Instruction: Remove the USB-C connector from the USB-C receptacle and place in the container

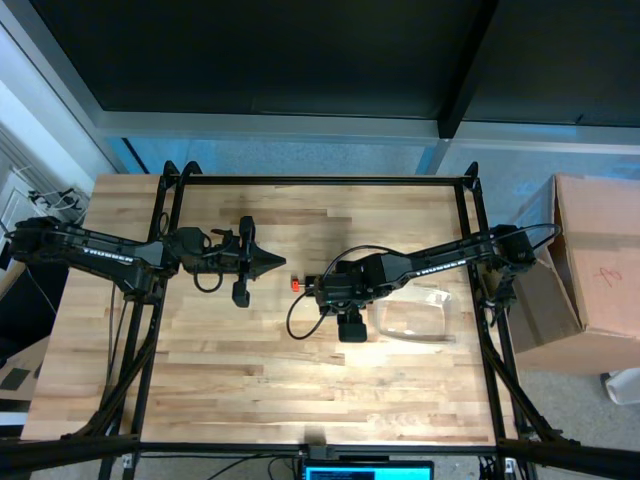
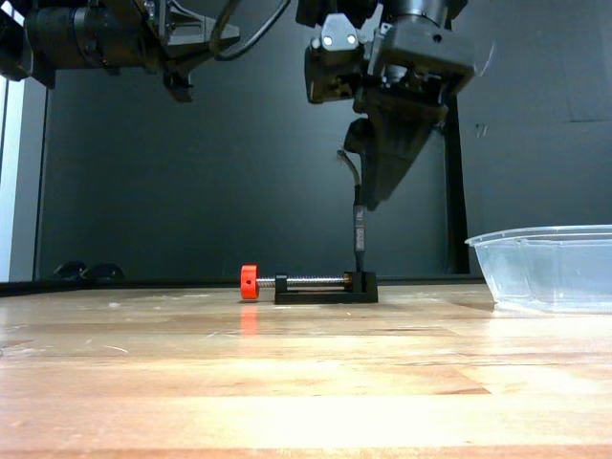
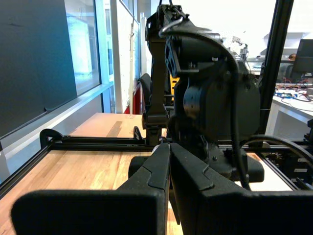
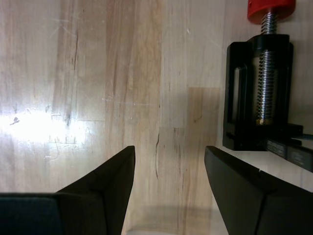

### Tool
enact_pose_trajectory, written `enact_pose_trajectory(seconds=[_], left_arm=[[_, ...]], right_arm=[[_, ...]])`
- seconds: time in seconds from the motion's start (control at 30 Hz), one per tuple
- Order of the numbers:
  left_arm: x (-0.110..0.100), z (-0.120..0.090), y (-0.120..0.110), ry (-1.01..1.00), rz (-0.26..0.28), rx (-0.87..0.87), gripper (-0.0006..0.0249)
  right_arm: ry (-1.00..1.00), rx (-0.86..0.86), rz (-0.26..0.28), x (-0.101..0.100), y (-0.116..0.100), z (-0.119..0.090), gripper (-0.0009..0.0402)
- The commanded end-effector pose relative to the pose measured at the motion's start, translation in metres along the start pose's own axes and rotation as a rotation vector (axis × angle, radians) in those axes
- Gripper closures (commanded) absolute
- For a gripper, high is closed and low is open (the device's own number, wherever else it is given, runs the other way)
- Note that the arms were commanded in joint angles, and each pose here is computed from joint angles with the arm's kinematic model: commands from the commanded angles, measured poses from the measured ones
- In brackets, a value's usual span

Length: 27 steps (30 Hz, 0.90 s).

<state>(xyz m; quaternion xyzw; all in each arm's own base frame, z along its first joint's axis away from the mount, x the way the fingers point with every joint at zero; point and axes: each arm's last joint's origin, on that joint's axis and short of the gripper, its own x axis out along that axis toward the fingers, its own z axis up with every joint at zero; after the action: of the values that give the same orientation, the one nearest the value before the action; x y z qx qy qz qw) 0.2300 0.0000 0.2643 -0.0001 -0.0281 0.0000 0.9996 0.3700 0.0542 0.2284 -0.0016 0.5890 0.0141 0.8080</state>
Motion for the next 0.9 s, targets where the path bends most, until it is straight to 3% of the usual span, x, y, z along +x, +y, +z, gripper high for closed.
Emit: enact_pose_trajectory(seconds=[0.03, 0.17, 0.5, 0.9], left_arm=[[-0.0001, 0.0003, 0.0001, -0.001, 0.0, 0.0, 0.0243], [0.0, 0.0001, 0.0001, 0.0, 0.0, 0.0, 0.0243], [0.0, 0.0002, 0.0001, -0.001, 0.0, 0.0, 0.0243], [0.0, 0.0002, 0.0, -0.001, 0.0, 0.0, 0.0243]], right_arm=[[-0.019, 0.002, -0.001, 0.0076, -0.0004, -0.0015, 0.0214], [-0.031, 0.003, -0.035, 0.0115, -0.0015, -0.0027, 0.0253], [-0.032, -0.002, -0.032, 0.0112, -0.0015, -0.0027, 0.0398], [-0.032, 0.0, -0.023, 0.0104, -0.0012, -0.0023, 0.0394]])
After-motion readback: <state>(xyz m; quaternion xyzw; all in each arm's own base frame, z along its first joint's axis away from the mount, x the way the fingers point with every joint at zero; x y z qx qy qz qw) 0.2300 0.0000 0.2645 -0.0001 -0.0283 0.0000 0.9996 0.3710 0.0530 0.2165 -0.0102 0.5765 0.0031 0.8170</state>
